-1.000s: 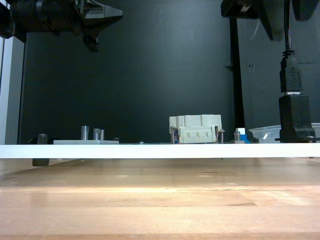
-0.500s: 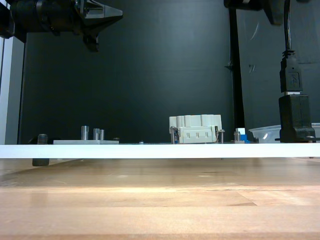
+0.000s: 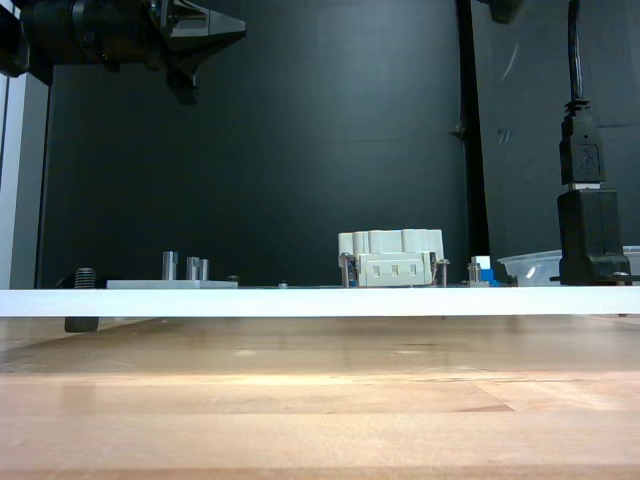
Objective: Pick the USB connector and install on taskboard
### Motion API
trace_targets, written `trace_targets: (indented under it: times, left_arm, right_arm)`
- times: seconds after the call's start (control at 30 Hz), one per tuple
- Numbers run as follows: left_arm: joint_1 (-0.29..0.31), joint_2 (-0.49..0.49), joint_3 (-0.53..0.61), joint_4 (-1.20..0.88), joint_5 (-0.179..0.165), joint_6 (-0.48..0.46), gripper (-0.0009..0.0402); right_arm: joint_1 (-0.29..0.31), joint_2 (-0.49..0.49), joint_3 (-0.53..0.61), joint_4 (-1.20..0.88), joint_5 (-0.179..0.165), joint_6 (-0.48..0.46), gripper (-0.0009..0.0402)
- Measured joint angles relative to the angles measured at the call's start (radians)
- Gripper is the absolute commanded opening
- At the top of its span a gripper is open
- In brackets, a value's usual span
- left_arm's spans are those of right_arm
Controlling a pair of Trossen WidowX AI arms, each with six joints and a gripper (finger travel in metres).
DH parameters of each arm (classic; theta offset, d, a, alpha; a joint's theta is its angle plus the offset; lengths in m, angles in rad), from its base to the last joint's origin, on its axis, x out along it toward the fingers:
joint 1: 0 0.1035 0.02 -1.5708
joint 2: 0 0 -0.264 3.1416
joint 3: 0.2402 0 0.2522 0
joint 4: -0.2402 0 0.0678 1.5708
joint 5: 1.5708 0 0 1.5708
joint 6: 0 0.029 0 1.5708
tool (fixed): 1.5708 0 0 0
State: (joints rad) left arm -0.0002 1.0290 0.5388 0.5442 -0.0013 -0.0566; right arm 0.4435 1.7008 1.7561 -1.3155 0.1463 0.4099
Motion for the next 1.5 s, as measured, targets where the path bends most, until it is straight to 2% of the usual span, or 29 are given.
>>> trace_targets:
  times: [0.43,0.67,0.93,1.07,1.23,1.33,1.4,1.5]
  left_arm:
    - [0.000,0.000,0.000,0.000,0.000,0.000,0.0000]
    - [0.000,0.000,0.000,0.000,0.000,0.000,0.0000]
    - [0.000,0.000,0.000,0.000,0.000,0.000,0.0000]
    - [0.000,0.000,0.000,0.000,0.000,0.000,0.0000]
    - [0.000,0.000,0.000,0.000,0.000,0.000,0.0000]
    - [0.000,0.000,0.000,0.000,0.000,0.000,0.0000]
    - [0.000,0.000,0.000,0.000,0.000,0.000,0.0000]
    - [0.000,0.000,0.000,0.000,0.000,0.000,0.0000]
  right_arm:
    - [-0.087,-0.290,-0.388,0.421,0.099,-0.066,0.0148]
    - [-0.173,-0.425,-0.578,0.687,0.103,-0.154,0.0145]
    - [-0.259,-0.538,-0.748,1.001,0.095,-0.279,0.0090]
    - [-0.294,-0.577,-0.810,1.135,0.079,-0.316,0.0057]
    - [-0.351,-0.610,-0.907,1.326,-0.013,-0.335,0.0019]
    - [-0.372,-0.621,-0.961,1.436,-0.019,-0.349,-0.0001]
    - [-0.384,-0.624,-0.992,1.511,-0.023,-0.355,0.0002]
    - [-0.403,-0.627,-1.035,1.606,-0.066,-0.356,0.0000]
